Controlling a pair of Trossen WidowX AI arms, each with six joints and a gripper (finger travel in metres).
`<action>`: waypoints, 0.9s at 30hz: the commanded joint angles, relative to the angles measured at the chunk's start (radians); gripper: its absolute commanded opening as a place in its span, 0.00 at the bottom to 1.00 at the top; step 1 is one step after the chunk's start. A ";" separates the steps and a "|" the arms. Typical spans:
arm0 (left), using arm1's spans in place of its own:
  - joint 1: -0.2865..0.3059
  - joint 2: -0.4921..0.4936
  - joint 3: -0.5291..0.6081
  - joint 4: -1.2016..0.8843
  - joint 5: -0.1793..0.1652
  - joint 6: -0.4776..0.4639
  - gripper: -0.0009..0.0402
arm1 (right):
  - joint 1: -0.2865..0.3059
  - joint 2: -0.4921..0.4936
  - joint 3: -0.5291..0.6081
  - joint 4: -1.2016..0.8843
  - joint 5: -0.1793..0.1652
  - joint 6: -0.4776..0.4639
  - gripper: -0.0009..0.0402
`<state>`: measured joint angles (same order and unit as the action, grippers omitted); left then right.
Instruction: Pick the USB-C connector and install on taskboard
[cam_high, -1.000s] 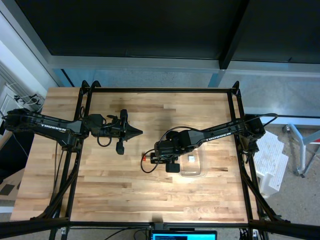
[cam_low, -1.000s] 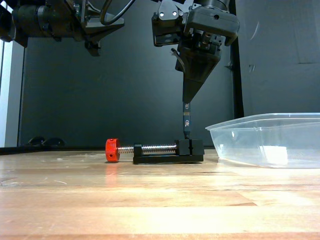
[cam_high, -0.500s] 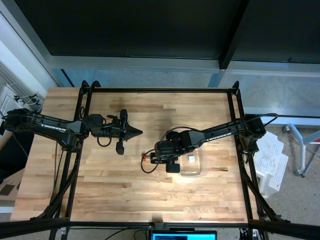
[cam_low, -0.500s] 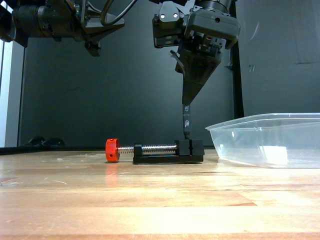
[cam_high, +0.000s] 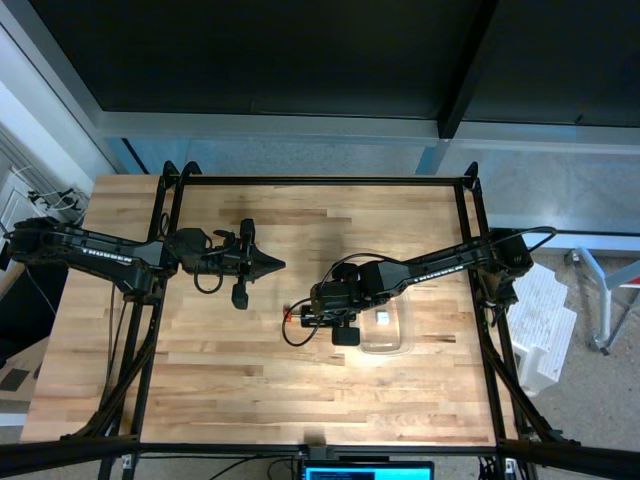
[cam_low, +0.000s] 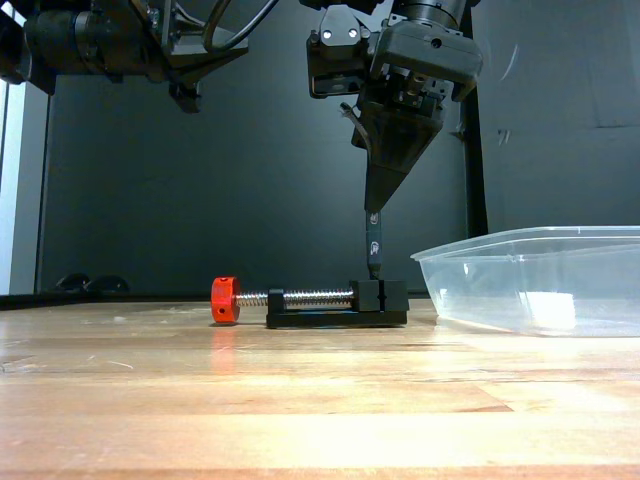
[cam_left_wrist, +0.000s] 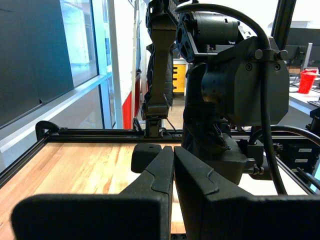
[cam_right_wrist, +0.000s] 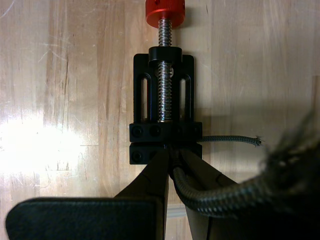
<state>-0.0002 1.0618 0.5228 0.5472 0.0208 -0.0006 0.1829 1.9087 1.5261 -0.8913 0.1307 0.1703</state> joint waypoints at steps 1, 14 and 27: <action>0.000 0.000 0.000 0.000 0.000 0.000 0.02 | 0.000 -0.002 -0.002 -0.005 -0.002 -0.003 0.04; 0.000 0.000 0.000 0.000 0.000 0.000 0.02 | 0.001 -0.051 -0.002 -0.007 0.001 0.001 0.38; 0.000 0.000 0.000 0.000 0.000 0.000 0.02 | 0.000 -0.167 -0.002 -0.052 0.000 -0.005 0.50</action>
<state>-0.0002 1.0618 0.5224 0.5468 0.0208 -0.0006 0.1829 1.7519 1.5219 -0.9436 0.1295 0.1661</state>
